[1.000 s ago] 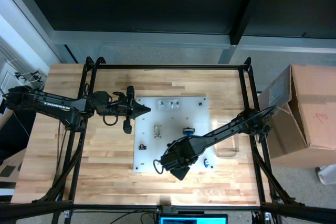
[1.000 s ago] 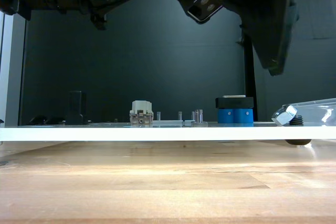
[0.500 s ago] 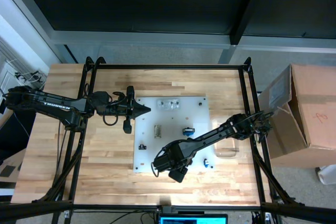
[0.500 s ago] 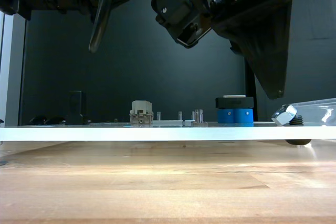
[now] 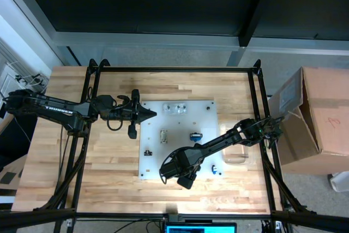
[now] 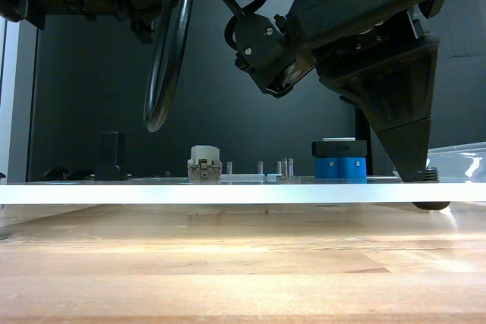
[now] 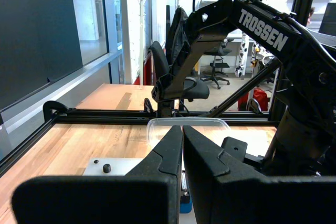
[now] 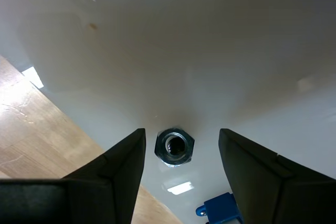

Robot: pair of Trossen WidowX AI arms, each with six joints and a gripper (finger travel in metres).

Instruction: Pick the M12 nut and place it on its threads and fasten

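Nut (image 8: 175,147) first, nearest us. It stands hole-up at the near right edge of the white board (image 8: 157,51), seemingly on its stud (image 6: 433,174). How far down it is, I cannot tell.
And the right gripper?
Right gripper (image 8: 181,130) hangs directly over it, jaws spread wide, one finger on each side. It touches nothing and holds nothing.
How would that nut handle?
It's small, hard steel, so light, stiff and not fragile. The faces look smooth, probably slippery. I'd pinch two opposite flats squarely; tilted, it may bind on the threads.
And farther back?
Blue block (image 6: 339,166) just beyond, clear tray (image 5: 234,154) off right. The left gripper (image 7: 182,129) is raised over the board's far left, jaws closed on nothing.
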